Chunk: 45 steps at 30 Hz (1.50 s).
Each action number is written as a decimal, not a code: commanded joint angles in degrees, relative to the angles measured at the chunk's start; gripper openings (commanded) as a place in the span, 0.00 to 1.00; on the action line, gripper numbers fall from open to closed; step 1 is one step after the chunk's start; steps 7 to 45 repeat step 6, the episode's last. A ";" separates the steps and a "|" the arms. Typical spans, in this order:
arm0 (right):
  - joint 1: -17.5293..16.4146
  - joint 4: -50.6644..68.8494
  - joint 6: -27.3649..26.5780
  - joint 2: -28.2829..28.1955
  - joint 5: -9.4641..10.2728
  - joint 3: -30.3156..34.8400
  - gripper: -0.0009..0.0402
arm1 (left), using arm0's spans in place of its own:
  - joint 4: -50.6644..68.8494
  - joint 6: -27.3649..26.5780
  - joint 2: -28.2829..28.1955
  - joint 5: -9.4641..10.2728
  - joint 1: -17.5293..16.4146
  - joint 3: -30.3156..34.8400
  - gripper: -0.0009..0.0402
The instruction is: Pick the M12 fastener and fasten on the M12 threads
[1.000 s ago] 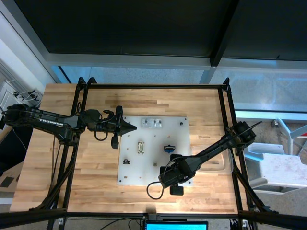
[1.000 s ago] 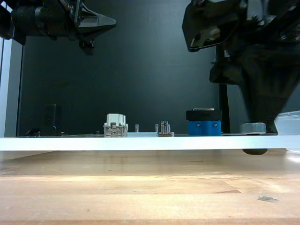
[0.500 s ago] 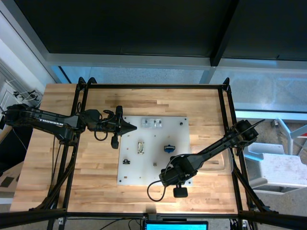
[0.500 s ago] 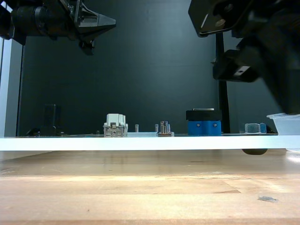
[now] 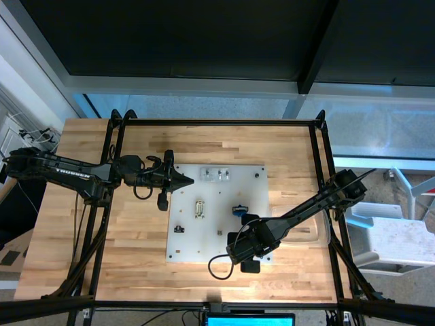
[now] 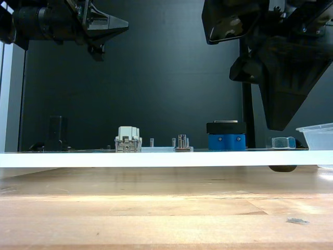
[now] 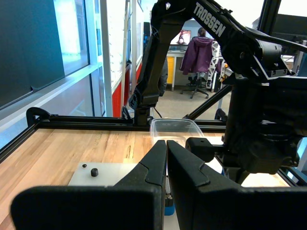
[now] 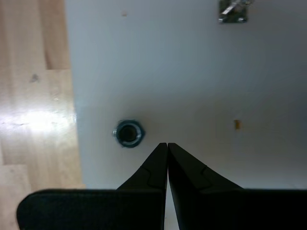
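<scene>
The M12 fastener (image 8: pixel 128 133), a small silver hex nut, sits on its stud on the white board (image 8: pixel 192 72), its hole dark with the M12 threads inside. In the low view the nut (image 6: pixel 283 142) rests low on the board, beside the clear tray. My right gripper (image 8: pixel 167 144) is shut with nothing between its fingers. It hangs just above the nut (image 6: pixel 278 125), apart from it. In the high view the right gripper (image 5: pixel 253 238) covers the nut and stud. My left gripper (image 5: pixel 190 180) is shut and held high over the board's far left edge (image 6: pixel 125 23).
A clear tray (image 5: pixel 306 227) stands off the board's right edge. On the board stand a blue block with a black cap (image 6: pixel 226 136), a white connector (image 6: pixel 128 140) and a silver post (image 6: pixel 182 141). Black frame rails border the wooden table.
One second ago the right gripper was down around the nut. It lifted off and swung right, then came back to hang above the nut. The nut stayed in place; the left arm did not move.
</scene>
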<state>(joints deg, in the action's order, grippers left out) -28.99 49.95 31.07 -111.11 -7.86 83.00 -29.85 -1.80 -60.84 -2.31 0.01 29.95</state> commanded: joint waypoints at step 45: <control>-0.04 -2.03 0.28 -0.07 0.46 -0.83 0.02 | 0.00 0.00 -0.02 0.00 0.00 0.00 0.02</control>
